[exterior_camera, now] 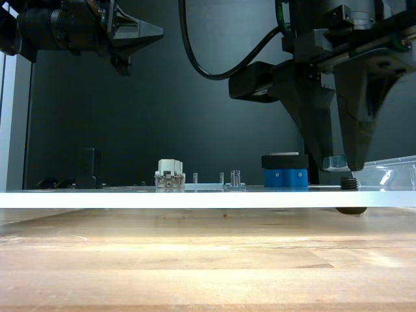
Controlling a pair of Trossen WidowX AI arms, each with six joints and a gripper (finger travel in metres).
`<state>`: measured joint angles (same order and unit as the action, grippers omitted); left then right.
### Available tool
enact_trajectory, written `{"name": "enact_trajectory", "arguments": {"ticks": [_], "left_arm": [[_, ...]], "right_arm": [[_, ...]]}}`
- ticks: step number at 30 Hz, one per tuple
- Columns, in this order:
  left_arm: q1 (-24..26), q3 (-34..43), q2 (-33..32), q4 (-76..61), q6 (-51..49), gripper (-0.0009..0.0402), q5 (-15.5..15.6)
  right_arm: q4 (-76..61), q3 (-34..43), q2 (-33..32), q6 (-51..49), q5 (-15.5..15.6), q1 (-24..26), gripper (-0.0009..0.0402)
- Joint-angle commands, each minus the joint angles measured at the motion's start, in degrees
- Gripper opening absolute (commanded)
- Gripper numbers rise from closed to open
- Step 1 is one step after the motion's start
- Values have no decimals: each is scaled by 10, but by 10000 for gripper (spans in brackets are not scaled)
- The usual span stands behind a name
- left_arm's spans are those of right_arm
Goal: Pick the M12 nut and place it on its threads and fasten
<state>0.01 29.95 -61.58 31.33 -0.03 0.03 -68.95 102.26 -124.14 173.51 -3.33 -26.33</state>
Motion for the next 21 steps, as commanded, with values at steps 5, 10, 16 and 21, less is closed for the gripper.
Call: {"name": "enact_trajectory", "arguments": {"ticks": [5,10,16,21], "left_arm": [[0,0,0,0,0,0,0],[0,0,0,0,0,0,0],[0,0,0,0,0,0,0],[0,0,0,0,0,0,0]], "right_arm": [[37,-25,0,0,4,-2,9],[40,-31,0,-5,21,-2,9],[32,-31,1,-4,24,-2,9],[22,-31,7,1,24,-3,9]]}}
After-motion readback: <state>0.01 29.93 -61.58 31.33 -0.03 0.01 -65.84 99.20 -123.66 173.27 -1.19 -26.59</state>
